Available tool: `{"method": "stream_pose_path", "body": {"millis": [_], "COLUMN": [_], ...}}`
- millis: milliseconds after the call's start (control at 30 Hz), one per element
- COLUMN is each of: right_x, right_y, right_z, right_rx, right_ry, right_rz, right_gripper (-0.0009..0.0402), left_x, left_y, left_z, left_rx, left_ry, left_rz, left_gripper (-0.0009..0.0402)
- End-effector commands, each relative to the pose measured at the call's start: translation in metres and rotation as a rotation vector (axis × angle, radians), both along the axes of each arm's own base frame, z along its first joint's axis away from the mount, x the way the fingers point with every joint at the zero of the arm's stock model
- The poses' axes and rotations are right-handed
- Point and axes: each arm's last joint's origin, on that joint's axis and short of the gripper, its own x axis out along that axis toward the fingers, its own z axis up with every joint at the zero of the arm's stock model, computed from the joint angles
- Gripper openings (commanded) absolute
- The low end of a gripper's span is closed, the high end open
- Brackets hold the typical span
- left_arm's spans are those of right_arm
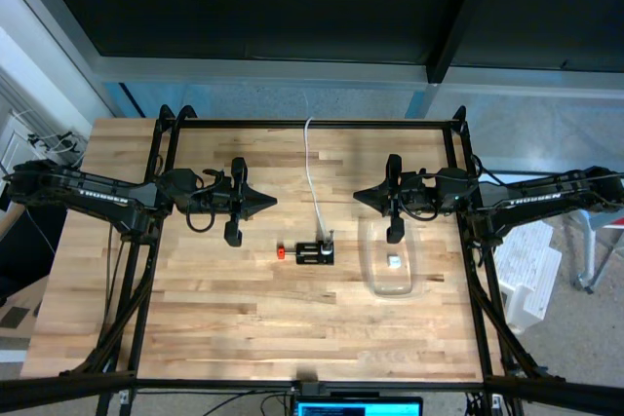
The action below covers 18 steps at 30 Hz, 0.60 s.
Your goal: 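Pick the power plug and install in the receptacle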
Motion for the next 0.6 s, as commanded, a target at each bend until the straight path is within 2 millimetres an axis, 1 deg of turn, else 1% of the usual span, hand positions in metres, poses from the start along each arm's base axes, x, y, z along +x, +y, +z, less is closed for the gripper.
{"method": "stream_pose_path", "body": {"millis": [33,200,600], "right_x": [0.0002,0.0003,0.0003], "right_y": [0.0001,0.0008,0.0008], "right_z": [0.0012,0.0012,0.0011], "right_rx": [0.001,0.000,-0.001], "right_ry": [-0.003,-0.003,-0.002], "right_rz": [0.000,0.025,0.026], "right_gripper": [0.0000,0.0000,0.0000], "left_x": [0.0001,0.0000,0.0000], "left_y": [0.0000,0.0000,0.0000], "left_z": [0.0000,0.0000,0.0000], "left_rx": [0.000,0.000,0.000], "left_ry": [0.000,0.000,0.000], "left_rz": [0.000,0.000,0.000], "left_gripper": [0.0000,0.0000,0.0000]}}
